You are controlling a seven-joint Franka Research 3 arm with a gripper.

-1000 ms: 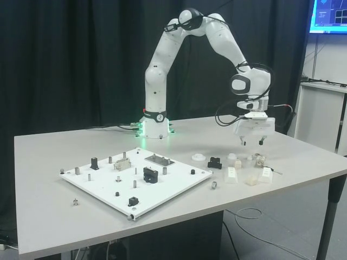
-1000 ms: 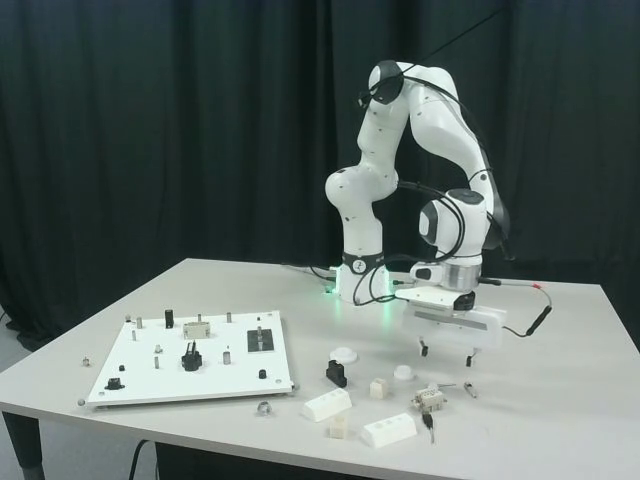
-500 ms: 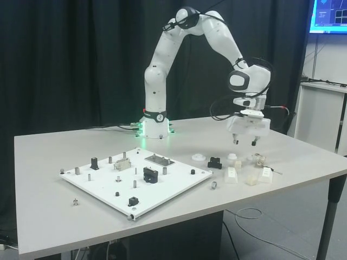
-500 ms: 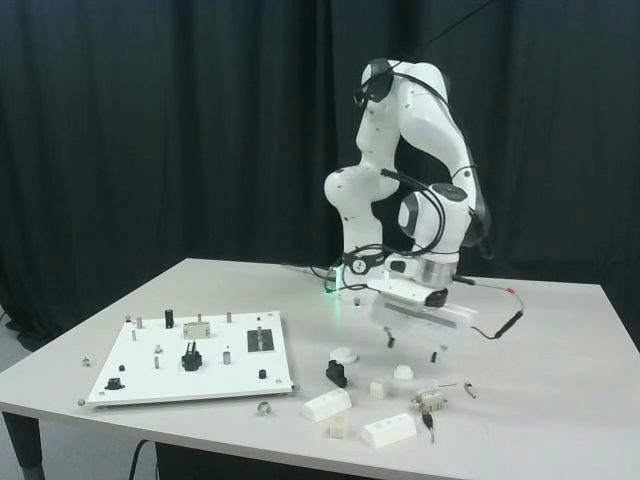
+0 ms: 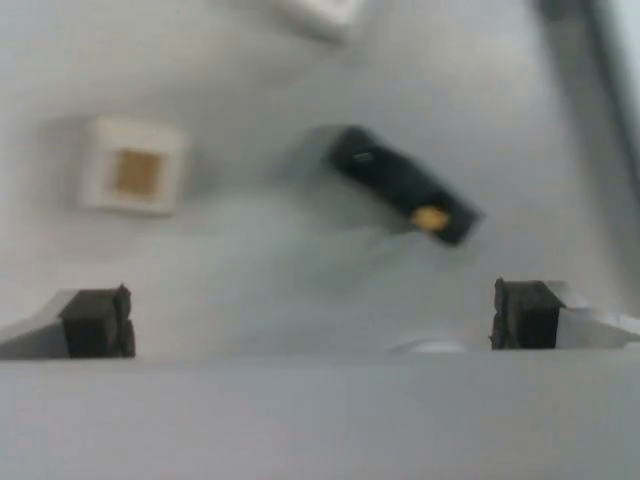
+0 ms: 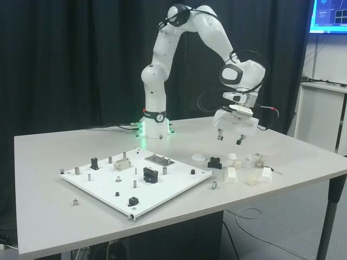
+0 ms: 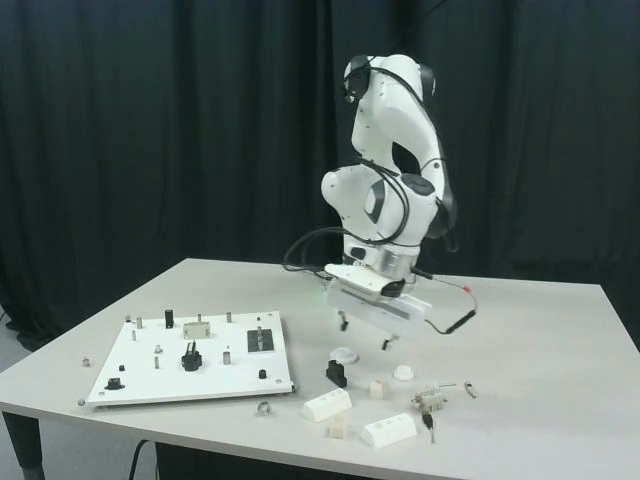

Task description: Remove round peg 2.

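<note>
A white board (image 6: 162,189) (image 7: 215,380) lies on the left part of the grey table and carries several short grey round pegs, such as one (image 6: 110,160) and another (image 7: 228,354); I cannot tell which is peg 2. My gripper (image 6: 229,138) (image 7: 364,335) (image 5: 310,320) hangs open and empty in the air, right of the board and above the loose parts. The wrist view shows a black part (image 5: 405,185) and a white square block (image 5: 133,165) on the table below the fingertips (image 5: 95,322).
Loose parts lie right of the board: a white disc (image 6: 199,158) (image 7: 343,355), a black part (image 6: 215,162) (image 7: 336,374), white blocks (image 6: 232,174) (image 7: 389,429), a connector (image 6: 259,159) and a small metal cylinder (image 6: 213,185). A tiny metal piece (image 6: 75,202) sits left of the board.
The arm has risen and swung the open gripper away from the loose parts at the right, toward the board. Nothing was picked up.
</note>
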